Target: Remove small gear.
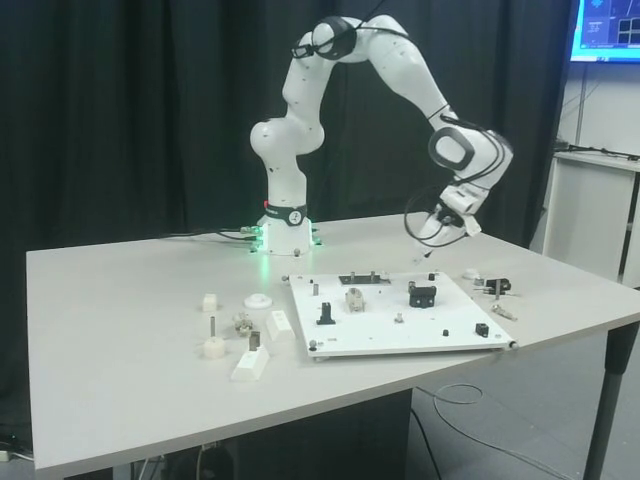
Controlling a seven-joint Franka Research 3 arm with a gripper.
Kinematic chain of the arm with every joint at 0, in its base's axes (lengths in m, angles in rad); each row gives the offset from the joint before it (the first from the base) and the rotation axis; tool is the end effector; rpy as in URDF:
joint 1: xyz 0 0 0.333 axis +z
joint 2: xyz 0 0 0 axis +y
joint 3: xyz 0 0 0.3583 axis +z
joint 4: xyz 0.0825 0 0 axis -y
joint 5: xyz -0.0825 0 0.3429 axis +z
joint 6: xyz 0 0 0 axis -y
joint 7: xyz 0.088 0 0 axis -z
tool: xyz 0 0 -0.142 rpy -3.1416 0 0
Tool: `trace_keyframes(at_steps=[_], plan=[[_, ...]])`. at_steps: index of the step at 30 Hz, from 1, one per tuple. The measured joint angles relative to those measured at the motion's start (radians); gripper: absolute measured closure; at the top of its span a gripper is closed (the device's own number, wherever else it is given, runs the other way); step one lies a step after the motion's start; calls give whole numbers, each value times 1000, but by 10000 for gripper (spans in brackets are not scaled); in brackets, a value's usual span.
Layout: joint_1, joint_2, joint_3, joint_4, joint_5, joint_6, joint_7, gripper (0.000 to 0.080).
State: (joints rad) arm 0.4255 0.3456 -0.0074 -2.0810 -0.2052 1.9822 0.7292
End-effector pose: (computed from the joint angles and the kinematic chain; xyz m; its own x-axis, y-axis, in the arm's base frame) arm 0.4703 0.1878 0.2727 0.9452 -0.2276 -0.2342 -0.1226 -0.9119 0.3917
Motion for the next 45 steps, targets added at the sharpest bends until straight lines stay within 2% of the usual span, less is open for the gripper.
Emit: trace_keyframes(at_steps=[12,28,35,45], plan=[[-75,-57,11,-128,-1,118,-78,3],[-105,-127,11,-282,-51,268,-89,3],[-119,-139,11,-326,-68,329,-89,3],[-137,-143,11,-352,-71,371,-88,3]])
